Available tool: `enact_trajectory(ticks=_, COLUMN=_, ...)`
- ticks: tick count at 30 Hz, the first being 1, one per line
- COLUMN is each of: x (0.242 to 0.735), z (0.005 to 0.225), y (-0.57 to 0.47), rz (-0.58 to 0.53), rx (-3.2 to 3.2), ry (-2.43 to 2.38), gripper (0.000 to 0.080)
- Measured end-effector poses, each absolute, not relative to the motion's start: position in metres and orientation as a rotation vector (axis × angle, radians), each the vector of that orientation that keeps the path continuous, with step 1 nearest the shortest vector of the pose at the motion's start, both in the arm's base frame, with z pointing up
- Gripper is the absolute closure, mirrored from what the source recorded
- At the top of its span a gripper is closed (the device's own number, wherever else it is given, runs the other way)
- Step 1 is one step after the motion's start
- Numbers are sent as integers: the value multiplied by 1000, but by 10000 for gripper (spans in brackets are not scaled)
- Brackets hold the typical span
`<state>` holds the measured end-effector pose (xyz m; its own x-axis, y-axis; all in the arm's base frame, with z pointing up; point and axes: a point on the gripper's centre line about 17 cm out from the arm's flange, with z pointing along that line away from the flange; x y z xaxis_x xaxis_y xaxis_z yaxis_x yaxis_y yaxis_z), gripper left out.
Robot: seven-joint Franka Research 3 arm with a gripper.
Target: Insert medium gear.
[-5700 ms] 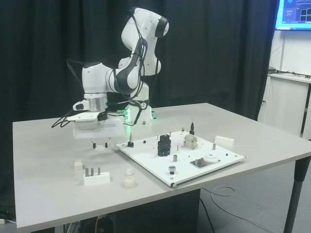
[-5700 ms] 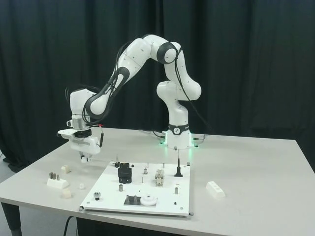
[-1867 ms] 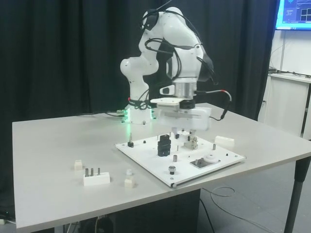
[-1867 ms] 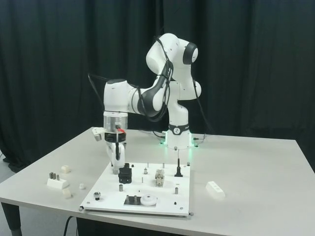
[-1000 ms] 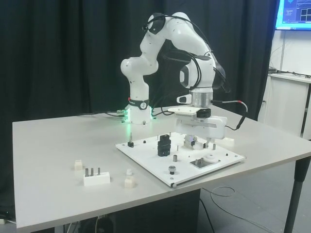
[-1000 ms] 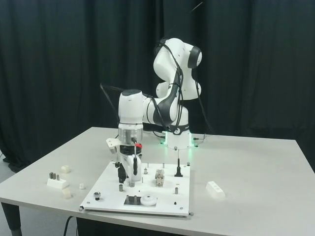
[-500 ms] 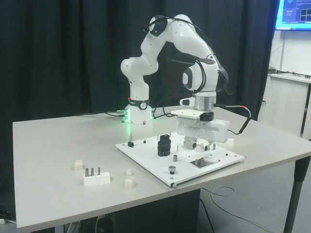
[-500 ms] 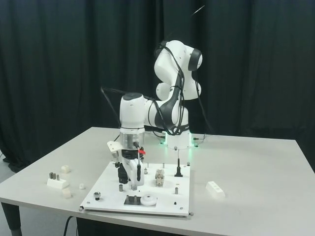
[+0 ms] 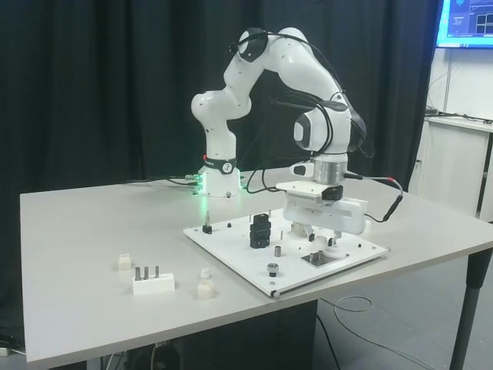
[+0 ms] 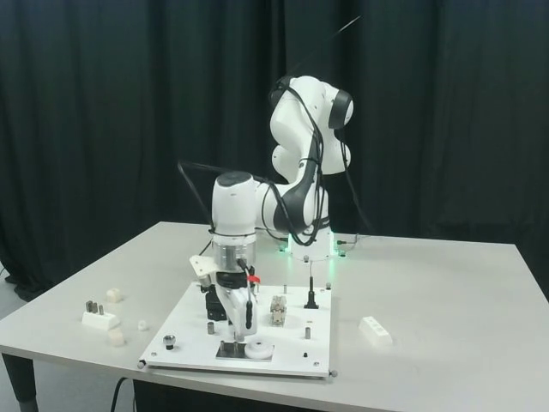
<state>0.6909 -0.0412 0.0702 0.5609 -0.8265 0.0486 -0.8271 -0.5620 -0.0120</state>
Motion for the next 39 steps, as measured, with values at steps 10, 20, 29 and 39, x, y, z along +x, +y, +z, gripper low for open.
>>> enact_trajectory(ticks=10, x=693, z=66, y=-38, rz=73, rx=2770, ry=-1458, gripper=406)
enact_trajectory(ticks=20, x=693, z=62, y=-38, rz=70, rx=2767, ry=-1454, gripper=406)
enact_trajectory(ticks=29, x=692, z=58, y=-37, rz=60, rx=2766, ry=-1453, gripper=406)
enact_trajectory(ticks=39, x=692, z=56, y=-36, rz=54, rx=2769, ry=-1453, gripper=406)
